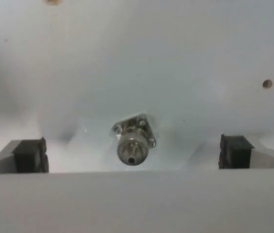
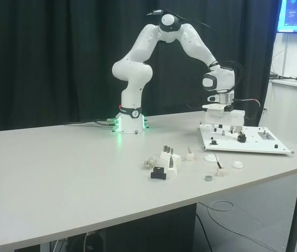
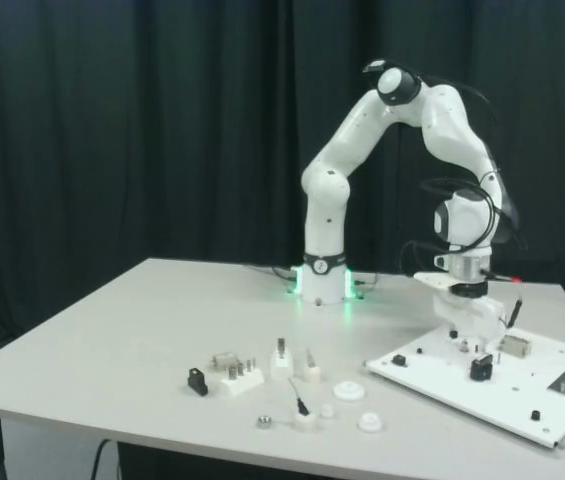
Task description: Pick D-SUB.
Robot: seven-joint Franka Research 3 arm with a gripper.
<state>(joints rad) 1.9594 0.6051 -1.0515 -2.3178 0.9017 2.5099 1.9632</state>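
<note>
I am hovering over the white board (image 2: pixel 253 143) at the counter's (image 2: pixel 74 163) far right, lining up for the grasp. My gripper (image 1: pixel 132 155) is spread wide, holding nothing. Between its fingers stands a small metal connector (image 1: pixel 134 141) with a round barrel on a square flange, not plainly a D-SUB. Next I should descend, centre, then clench. From the room cameras the connector is too small to pick out.
</note>
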